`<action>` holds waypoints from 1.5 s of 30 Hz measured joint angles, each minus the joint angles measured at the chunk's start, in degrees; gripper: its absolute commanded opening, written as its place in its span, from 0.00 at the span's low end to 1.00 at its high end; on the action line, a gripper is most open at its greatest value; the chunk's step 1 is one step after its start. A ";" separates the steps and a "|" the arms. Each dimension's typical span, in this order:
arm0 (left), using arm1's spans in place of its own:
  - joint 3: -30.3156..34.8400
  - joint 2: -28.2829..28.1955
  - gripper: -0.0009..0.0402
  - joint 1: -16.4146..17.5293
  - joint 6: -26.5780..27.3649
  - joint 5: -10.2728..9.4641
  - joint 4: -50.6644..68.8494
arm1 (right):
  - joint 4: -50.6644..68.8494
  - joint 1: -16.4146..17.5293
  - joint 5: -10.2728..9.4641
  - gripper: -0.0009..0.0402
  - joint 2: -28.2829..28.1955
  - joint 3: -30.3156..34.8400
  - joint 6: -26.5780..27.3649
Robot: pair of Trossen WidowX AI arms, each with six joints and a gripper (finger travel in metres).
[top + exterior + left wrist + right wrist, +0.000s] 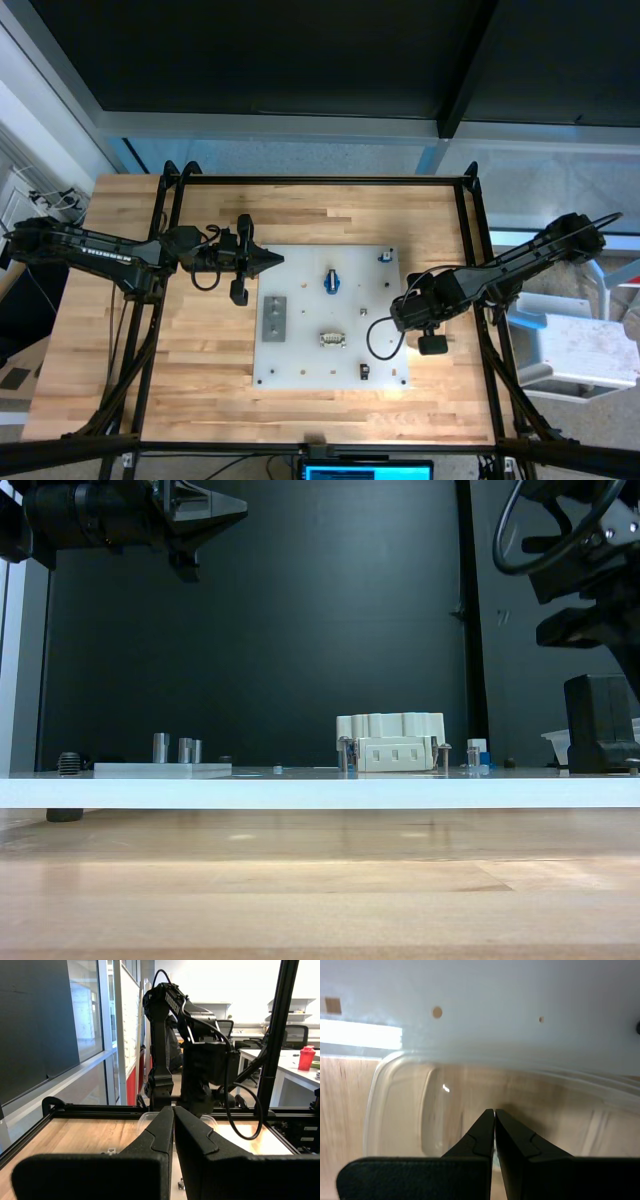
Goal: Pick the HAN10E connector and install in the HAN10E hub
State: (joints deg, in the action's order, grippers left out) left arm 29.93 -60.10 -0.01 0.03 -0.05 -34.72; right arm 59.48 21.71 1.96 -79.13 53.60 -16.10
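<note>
Right gripper pinched together, empty, above clear plastic tray, likely seeking unseen connector. Cream-beige rectangular hub beyond its tips. Left gripper pinched, parked.

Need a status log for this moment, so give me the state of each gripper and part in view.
left gripper: shut, empty, held high at the white board's left side.
right gripper: shut, empty, over the clear tray beside the board.
clear tray: no part seen inside.
HAN10E hub: fixed upright on the board, untouched.
HAN10E connector: not identifiable in any view.
grey metal block: lying flat on the board.
</note>
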 measured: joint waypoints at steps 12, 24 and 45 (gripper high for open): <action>0.00 0.00 0.02 0.00 0.00 0.00 0.02 | 4.50 0.33 -0.66 0.03 0.24 1.31 21.46; 0.00 0.00 0.02 0.00 0.00 0.00 0.02 | 6.45 1.40 -2.14 0.03 1.40 1.31 37.77; 0.02 0.00 0.02 0.00 0.02 0.00 0.02 | 6.71 1.53 -2.01 0.26 8.13 -3.21 45.24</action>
State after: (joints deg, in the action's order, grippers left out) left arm 29.95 -60.10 -0.01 0.05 -0.05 -34.70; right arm 66.19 23.24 -0.05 -71.00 50.39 29.15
